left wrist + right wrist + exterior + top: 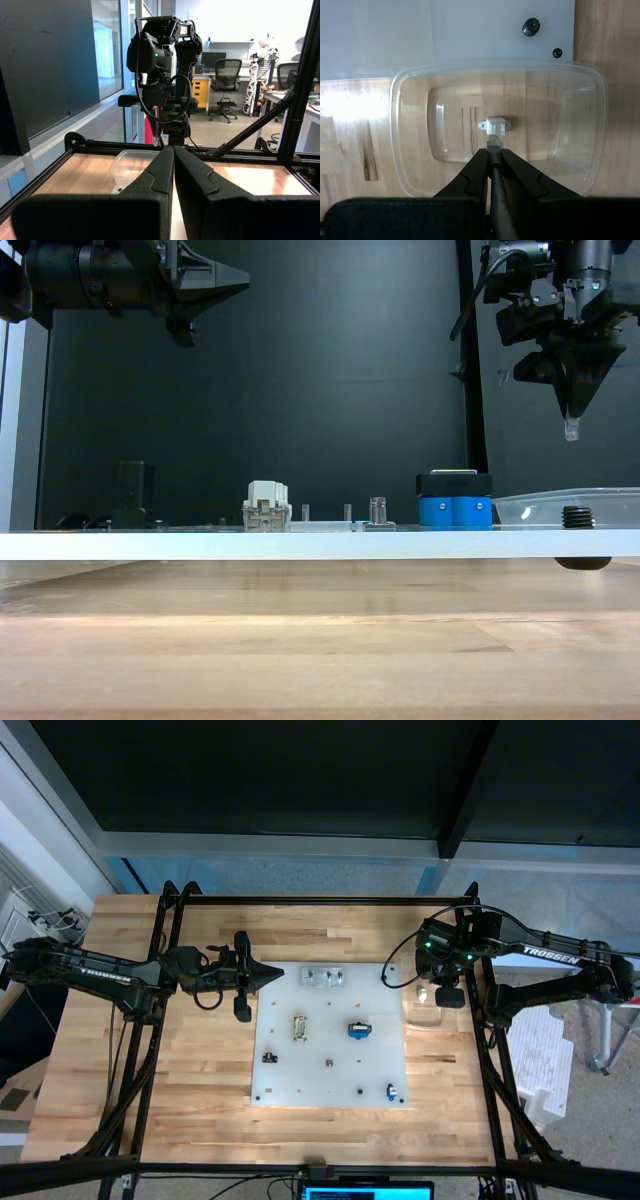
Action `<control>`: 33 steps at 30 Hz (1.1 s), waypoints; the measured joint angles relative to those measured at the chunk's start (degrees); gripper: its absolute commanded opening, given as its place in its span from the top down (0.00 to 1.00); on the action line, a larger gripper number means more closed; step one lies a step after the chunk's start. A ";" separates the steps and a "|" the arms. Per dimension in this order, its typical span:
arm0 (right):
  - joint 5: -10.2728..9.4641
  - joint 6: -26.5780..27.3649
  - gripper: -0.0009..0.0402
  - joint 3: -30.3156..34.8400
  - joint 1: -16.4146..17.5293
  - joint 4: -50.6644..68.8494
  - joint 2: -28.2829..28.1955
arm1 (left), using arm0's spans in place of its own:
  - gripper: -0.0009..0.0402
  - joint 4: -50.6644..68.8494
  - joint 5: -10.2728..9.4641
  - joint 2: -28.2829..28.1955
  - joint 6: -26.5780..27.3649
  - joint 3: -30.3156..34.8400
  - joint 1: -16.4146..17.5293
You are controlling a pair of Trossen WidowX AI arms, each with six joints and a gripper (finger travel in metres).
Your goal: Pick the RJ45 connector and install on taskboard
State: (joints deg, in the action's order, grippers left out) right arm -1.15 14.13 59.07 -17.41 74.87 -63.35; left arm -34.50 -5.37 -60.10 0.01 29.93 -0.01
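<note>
Your right gripper [571, 411] points straight down above the clear tray [540, 502], just off the taskboard's [300, 1075] right edge, pinching the RJ45 connector [571, 428]. The low view shows the plug hanging clear of the tray. The right wrist view adds a white fitting [493, 125] inside. Your left gripper [276, 974] lies level, fingers pressed together, at the taskboard's far left corner.

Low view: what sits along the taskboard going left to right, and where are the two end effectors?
On it: black fitting → beige connector → silver post → blue block. Overhead: left end effector shut, upper left; right end effector shut on RJ45 connector, far right.
</note>
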 measured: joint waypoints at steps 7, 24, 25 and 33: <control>0.02 -4.72 0.98 0.00 4.85 0.90 0.07 | 0.98 0.00 0.00 0.00 0.00 0.00 0.00; 0.11 -24.26 0.98 1.16 25.55 -2.34 -0.15 | 0.98 0.00 0.00 0.00 0.00 0.00 0.00; 0.46 -25.46 0.98 1.16 26.77 -2.51 -0.15 | 0.98 0.00 0.00 0.00 0.00 0.00 0.00; 2.97 -33.00 0.98 1.16 33.94 -3.45 -2.36 | 0.98 0.00 0.00 0.00 0.00 0.02 0.00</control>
State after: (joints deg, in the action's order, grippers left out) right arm 1.83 -18.87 60.23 16.53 71.42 -65.71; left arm -34.50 -5.37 -60.10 0.01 29.95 -0.01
